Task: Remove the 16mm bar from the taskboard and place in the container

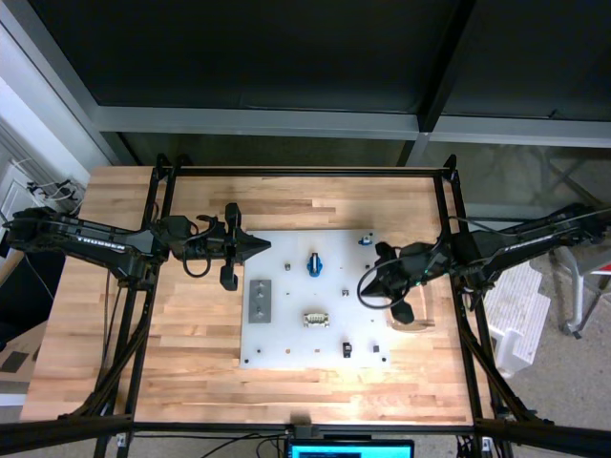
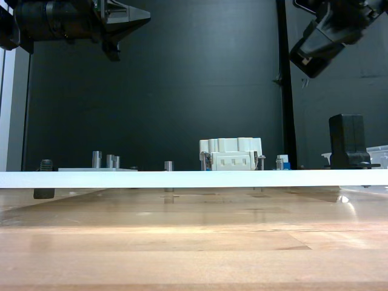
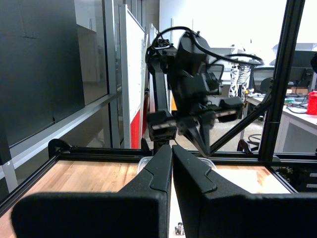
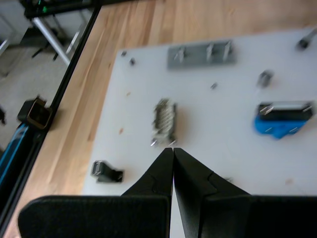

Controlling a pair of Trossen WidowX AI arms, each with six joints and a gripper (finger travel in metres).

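from above: finds left gripper (image 1: 265, 245) over taskboard's (image 1: 286, 343) far-left edge, right gripper (image 1: 364, 289) over its right side, container (image 1: 427, 321) just beside that edge. from table height: shows 16mm bar (image 2: 169, 165) upright on taskboard, left of silver connector (image 2: 230, 155), open room above. from wrists: shows both grippers pressed together.

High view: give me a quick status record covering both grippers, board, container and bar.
left gripper: shut, empty, raised over the taskboard's far left corner
right gripper: shut, empty, raised over the taskboard's right side, near the container
container: on the table, just right of the taskboard; contents cannot be told
16mm bar: cannot be picked out; in neither gripper
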